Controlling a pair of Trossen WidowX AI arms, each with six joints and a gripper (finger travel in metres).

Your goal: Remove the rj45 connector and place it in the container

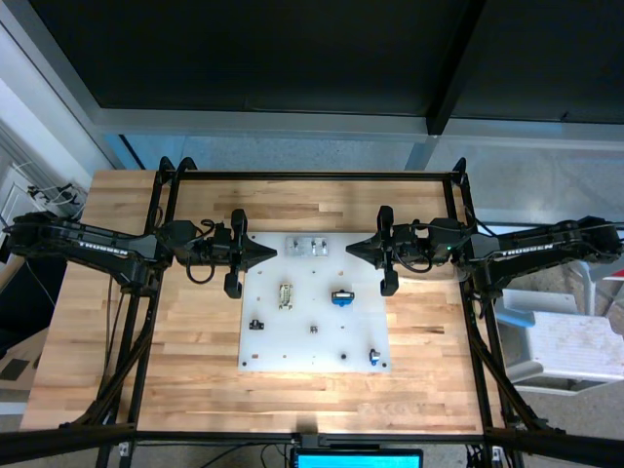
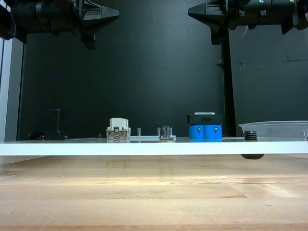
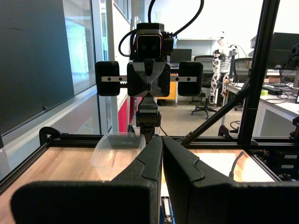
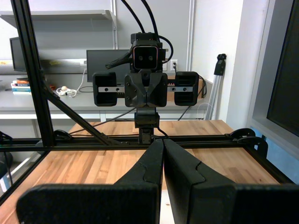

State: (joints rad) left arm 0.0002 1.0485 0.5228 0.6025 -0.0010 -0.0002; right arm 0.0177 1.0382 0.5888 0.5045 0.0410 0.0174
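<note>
Cannot tell rj45 connector's heading. Left gripper [image 1: 274, 253] closed, board's [image 1: 292, 353] 11 o'clock; right gripper [image 1: 349, 246] closed, 1 o'clock. "TROSSEN" along left arm [image 1: 96, 245].

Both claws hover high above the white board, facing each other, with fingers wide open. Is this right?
No. The left claw and right claw do hover high above the white board, facing each other, but their fingers are pressed shut; both wrist views show it.

The left arm [image 1: 54, 234] and right arm [image 1: 570, 234] were matte black, with white TROSSEN lettering [image 1: 100, 247] and looped black cables [image 1: 200, 273]. The left gripper [image 1: 272, 252] and right gripper [image 1: 350, 246], above the worktop's [image 1: 195, 390] far half, tapered into wedge-shaped black fingers [image 3: 145, 163] pressed together.
</note>
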